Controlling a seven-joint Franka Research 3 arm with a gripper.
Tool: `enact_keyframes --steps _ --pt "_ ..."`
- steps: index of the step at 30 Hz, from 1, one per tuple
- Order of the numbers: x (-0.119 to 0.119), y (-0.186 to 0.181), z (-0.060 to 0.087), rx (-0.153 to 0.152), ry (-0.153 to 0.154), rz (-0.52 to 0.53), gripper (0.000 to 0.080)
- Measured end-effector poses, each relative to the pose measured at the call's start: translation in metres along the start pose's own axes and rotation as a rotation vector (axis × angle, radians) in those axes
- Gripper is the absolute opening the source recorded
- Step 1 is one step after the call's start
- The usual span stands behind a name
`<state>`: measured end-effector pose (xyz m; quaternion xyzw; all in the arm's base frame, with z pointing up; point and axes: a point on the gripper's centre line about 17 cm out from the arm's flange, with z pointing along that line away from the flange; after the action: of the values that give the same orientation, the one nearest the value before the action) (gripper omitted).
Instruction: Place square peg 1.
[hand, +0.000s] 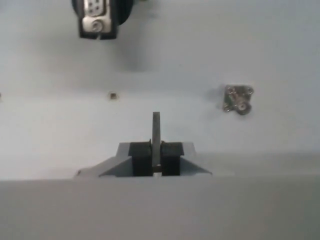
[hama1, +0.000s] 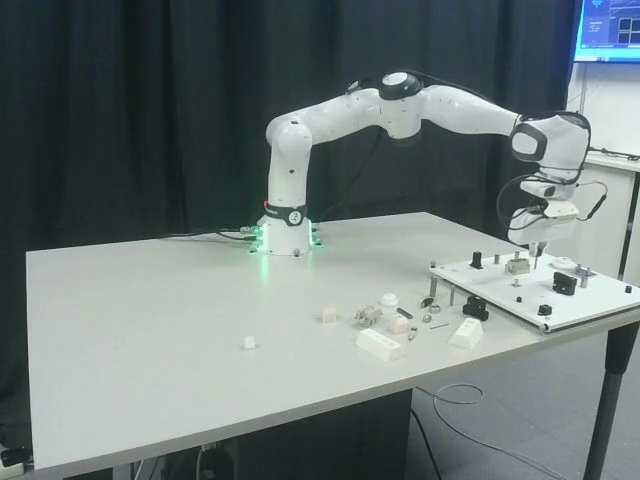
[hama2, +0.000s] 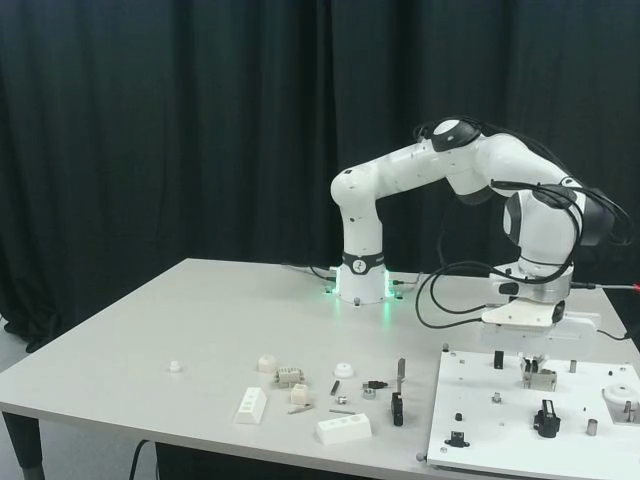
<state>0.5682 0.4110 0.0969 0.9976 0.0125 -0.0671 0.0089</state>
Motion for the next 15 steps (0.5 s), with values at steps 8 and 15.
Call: enact_keyframes --steps 8,15 --pt "0.009 0.035 0.002 -0.065 0.003 -0.020 0.0034" --pt "0.019 0.086 -0.002 -0.137 -0.001 -0.039 0.0034"
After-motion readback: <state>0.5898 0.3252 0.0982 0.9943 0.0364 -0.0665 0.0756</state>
